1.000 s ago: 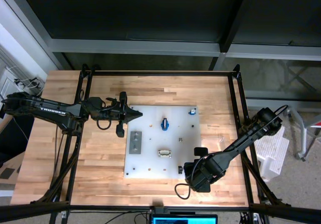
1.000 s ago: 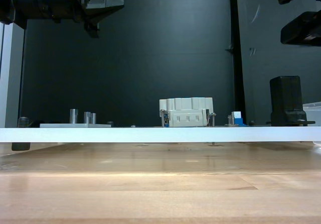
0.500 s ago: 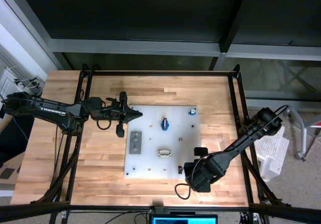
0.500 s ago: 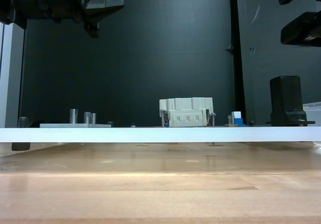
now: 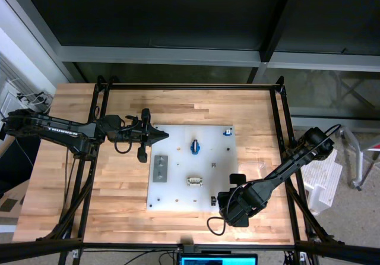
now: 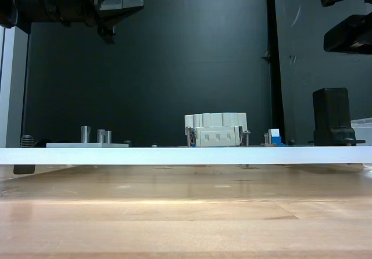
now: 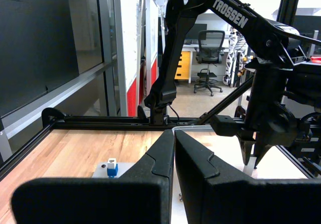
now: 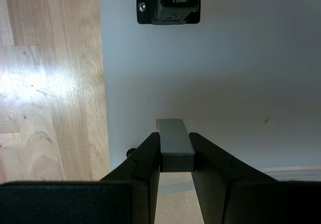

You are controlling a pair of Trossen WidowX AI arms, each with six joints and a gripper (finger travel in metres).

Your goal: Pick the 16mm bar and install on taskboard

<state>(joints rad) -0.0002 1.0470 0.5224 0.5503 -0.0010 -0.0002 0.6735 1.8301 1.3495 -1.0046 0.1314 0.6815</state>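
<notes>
Grey 16mm bar (image 8: 176, 146) clamped in right end effector (image 8: 175, 149) over taskboard (image 8: 225, 73) — left end effector (image 7: 174, 136) closed, hovering leftward.

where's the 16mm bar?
Right wrist view: bar clamped in right gripper above taskboard's near-right corner, by the black connector; left gripper shut over its far-left corner.

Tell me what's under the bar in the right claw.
White taskboard lies below the 16mm bar held in the right claw, near the board's edge. The spot directly beneath is hidden by it. The left claw hovers shut over the board's far-left corner.
</notes>
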